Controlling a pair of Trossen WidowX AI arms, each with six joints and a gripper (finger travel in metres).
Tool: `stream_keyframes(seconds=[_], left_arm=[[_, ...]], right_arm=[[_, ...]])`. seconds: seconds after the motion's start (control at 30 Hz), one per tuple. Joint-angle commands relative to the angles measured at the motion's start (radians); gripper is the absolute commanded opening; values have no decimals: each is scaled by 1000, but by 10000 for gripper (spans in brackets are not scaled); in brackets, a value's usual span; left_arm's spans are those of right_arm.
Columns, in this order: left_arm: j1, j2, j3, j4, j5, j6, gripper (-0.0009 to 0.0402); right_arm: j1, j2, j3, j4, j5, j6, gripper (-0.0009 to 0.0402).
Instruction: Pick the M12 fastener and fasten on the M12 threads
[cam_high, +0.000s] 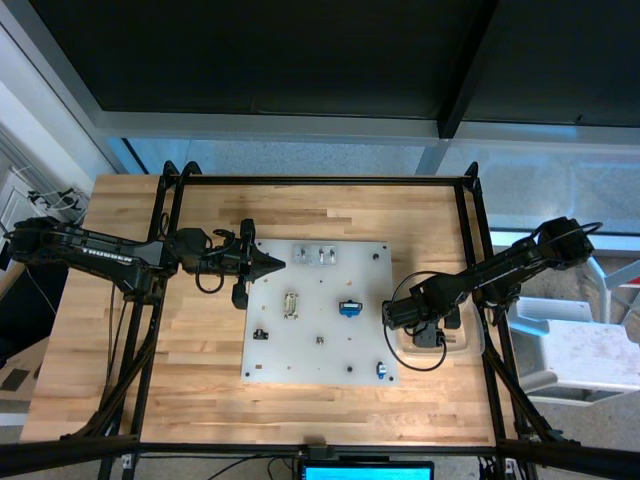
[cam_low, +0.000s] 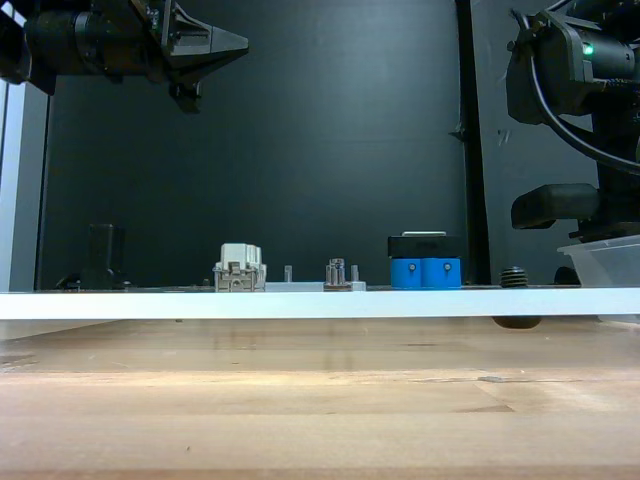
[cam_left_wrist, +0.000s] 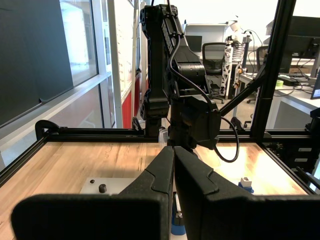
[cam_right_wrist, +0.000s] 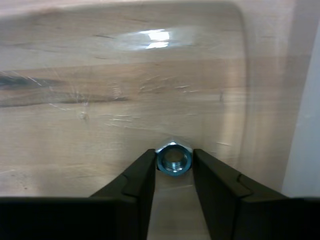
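- Pale wood planks form the table (cam_high: 190, 400), ringed by a black frame, with a white task board (cam_high: 300, 345) lying at its middle.
- At the left edge, the left arm reaches in roughly level, and the left gripper (cam_high: 276, 264) hangs over the board's far left edge. The low view shows it well above the board.
- The left wrist view shows its two fingers (cam_left_wrist: 195, 175) pressed together along one seam, gripping nothing.
- Along the board in the low view stand a grey connector (cam_low: 238, 271), then a silver post (cam_low: 336, 272), then a blue connector block (cam_low: 425, 271).
- Right of the blue block stand the M12 threads (cam_low: 514, 276), a short black stud with its ribs showing bare.
- Just beside the board's right edge sits a clear tray (cam_high: 476, 342). The right arm bends down over it, with the right gripper (cam_high: 434, 338) pointing into the tray.
- In the right wrist view the M12 nut (cam_right_wrist: 173, 160) lies flat on the tray's clear floor with its hole facing up, near a rounded corner of the tray wall.
- The right gripper's fingertips (cam_right_wrist: 148, 162) are drawn in to the nut's width, one against each opposite side. The nut rests on the tray floor between them, apart from the stud on the board.
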Motion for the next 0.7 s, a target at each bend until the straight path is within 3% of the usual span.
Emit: stream_keyframes(seconds=[0.03, 0.27, 0.7], left_arm=[[0, 0, 0, 1, 0, 0, 0], [0, 0, 0, 0, 0, 0, 0], [0, 0, 0, 1, 0, 0, 0]], right_arm=[[0, 1, 0, -6, 0, 5, 62], [0, -7, 4, -15, 11, 9, 29], [2, -50, 171, -206, 11, 68, 28]])
